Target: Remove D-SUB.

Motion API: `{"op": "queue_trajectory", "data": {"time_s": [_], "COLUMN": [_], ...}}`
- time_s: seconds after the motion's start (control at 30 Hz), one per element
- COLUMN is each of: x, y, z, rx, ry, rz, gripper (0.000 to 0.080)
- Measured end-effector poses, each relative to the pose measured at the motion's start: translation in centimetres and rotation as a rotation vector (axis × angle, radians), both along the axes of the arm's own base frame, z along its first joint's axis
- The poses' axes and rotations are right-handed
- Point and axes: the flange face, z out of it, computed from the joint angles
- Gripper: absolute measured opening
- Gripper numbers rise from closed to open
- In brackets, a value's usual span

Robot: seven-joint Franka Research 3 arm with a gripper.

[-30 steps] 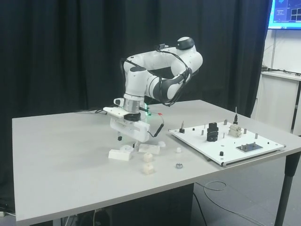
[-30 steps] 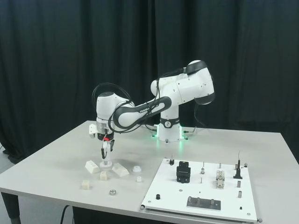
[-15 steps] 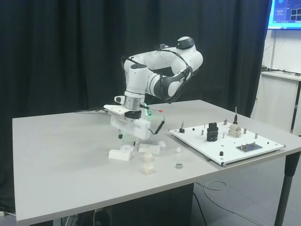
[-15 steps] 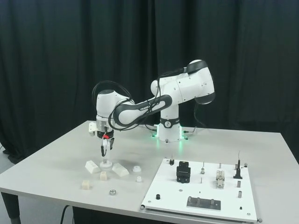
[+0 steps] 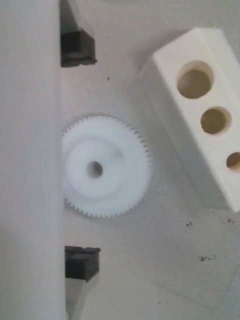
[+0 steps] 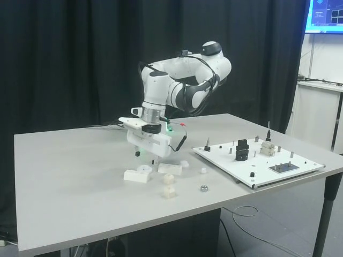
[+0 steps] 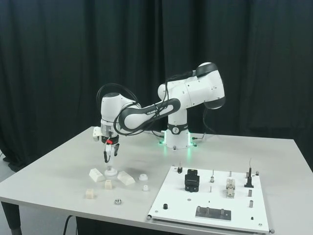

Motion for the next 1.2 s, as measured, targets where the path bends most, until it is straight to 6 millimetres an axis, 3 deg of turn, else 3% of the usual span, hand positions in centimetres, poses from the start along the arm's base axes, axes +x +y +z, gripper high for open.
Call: {"op": "queue_trajectory", "data": {"time_s": [0.3,0.53,0.8,1.2], "x": [0.2,1.1,3.3,6.8], "y": [0.2,1.8,5.1,11.7], "z": [0.5,1.5,3.4,6.6], "rx": [-0.003,0.01,0.033,0.043], "ry": [-0.01,-0.032,-0.068,-0.109], "rz": [-0.014,-0.032,-0.069,-0.148], "gripper": [0.08,0.08,0.08,0.08]}}
